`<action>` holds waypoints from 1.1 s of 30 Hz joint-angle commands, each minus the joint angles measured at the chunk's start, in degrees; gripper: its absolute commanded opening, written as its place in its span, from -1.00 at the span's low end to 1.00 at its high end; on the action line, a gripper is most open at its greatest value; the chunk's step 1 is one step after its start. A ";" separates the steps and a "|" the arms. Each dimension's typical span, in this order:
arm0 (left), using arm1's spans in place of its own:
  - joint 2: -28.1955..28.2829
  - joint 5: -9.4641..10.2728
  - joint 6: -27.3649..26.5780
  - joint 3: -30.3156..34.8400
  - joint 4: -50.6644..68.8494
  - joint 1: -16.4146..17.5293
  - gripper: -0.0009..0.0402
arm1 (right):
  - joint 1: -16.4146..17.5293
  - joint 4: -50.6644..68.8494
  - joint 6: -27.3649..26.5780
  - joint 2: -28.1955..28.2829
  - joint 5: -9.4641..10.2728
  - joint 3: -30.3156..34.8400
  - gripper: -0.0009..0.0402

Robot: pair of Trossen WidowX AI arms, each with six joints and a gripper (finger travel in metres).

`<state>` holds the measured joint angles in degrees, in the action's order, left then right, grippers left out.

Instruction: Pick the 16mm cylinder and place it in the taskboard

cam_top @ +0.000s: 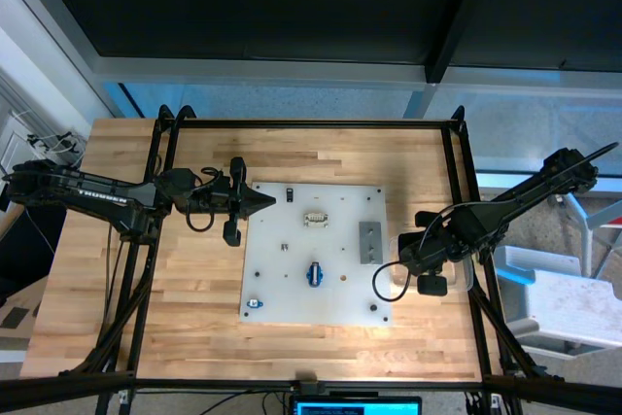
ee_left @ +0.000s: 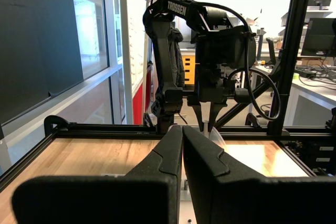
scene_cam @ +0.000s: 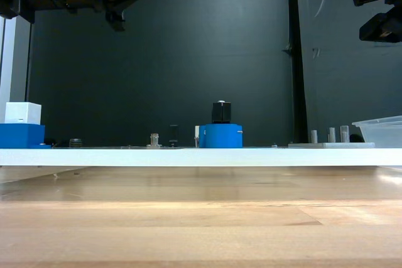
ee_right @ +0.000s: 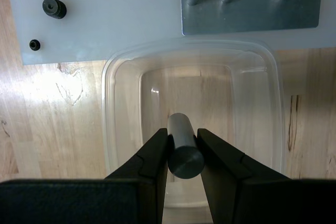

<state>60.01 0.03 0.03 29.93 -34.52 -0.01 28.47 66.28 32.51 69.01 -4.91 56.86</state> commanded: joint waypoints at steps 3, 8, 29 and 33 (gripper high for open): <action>0.00 -0.02 0.02 0.02 -0.02 0.02 -0.96 | -0.33 -1.20 -1.11 1.90 -0.07 0.61 -0.80; 0.00 -0.02 0.00 0.02 -0.02 0.02 -0.96 | -1.57 -1.77 -2.14 4.11 -0.11 2.38 -0.80; 0.00 -0.02 0.02 0.02 -0.02 0.02 -0.96 | -6.34 -2.93 -6.49 17.79 -0.04 13.25 -0.80; 0.00 -0.02 0.02 0.02 0.00 0.02 -0.96 | -7.06 -3.02 -7.54 20.00 -0.04 15.43 -0.80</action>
<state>59.99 0.01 0.03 29.95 -34.52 -0.01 21.63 63.35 25.41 88.40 -4.97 71.55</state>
